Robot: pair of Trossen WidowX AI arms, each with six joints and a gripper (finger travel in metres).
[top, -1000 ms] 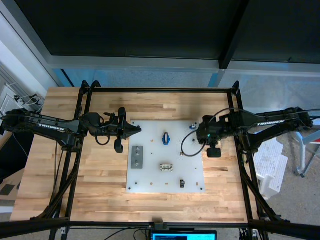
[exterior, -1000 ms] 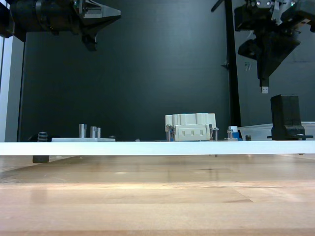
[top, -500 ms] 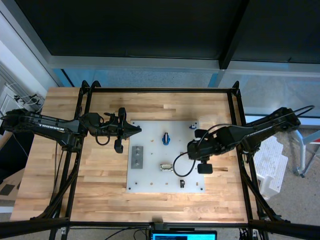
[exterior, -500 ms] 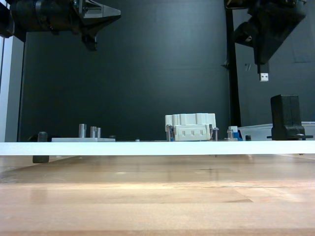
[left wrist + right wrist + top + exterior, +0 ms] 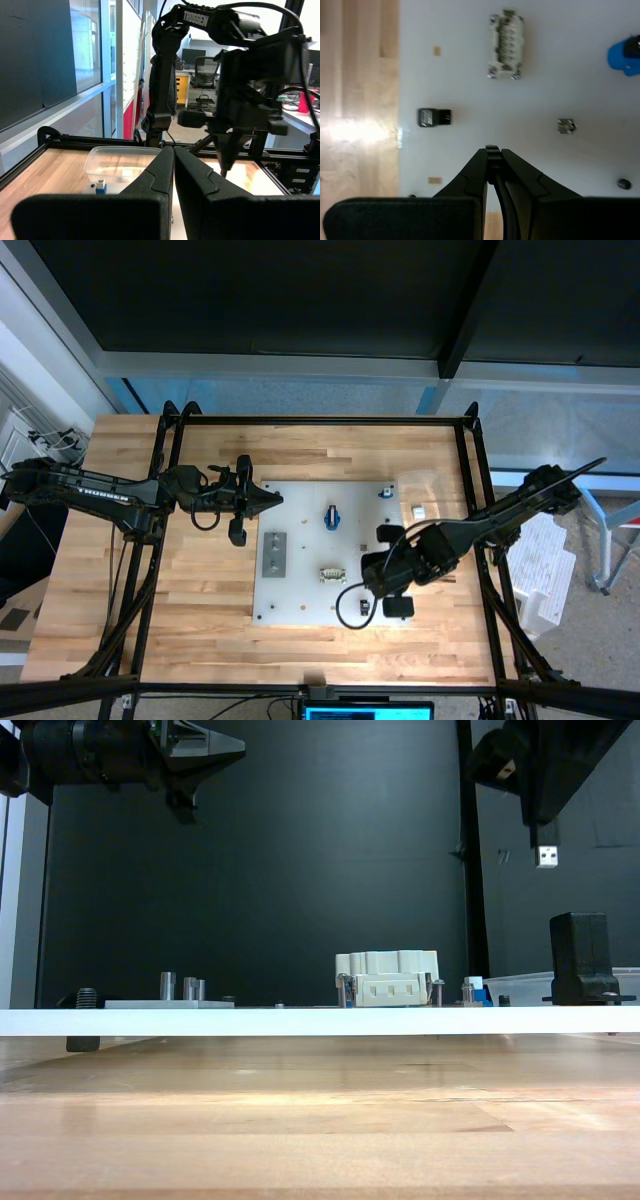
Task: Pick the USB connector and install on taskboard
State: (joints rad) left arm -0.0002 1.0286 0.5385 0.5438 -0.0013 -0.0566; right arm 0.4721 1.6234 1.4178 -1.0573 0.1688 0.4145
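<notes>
Right hand (image 5: 492,151) grips USB connector (image 5: 546,855); left hand (image 5: 173,152) aloft.

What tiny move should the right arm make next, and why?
Probably slide the right gripper sideways until the USB connector hangs directly above the black socket; it now hangs high, off to one side. Left gripper hovers shut over the taskboard's left edge.

Smooth white plastic taskboard (image 5: 300,602) lies on wooden table (image 5: 200,625).

High overhead, low table-level (sharing taskboard (image 5: 300,510)), wrist views along left gripper (image 5: 173,148), right gripper (image 5: 492,149)
</notes>
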